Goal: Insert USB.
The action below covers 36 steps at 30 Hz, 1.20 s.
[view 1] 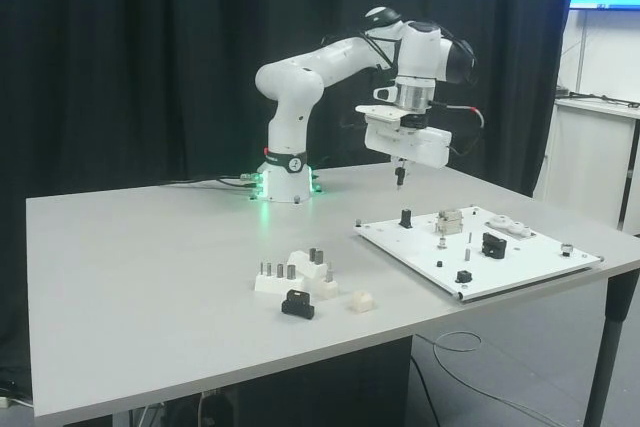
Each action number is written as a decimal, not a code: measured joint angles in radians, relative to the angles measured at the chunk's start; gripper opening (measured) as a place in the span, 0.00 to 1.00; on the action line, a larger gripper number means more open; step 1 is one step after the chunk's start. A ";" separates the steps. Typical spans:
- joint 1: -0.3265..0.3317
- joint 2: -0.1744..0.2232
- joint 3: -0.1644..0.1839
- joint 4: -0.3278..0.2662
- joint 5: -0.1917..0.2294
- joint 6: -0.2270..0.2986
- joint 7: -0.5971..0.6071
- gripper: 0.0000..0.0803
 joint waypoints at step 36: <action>0.087 -0.008 0.041 -0.080 0.113 0.026 0.405 0.08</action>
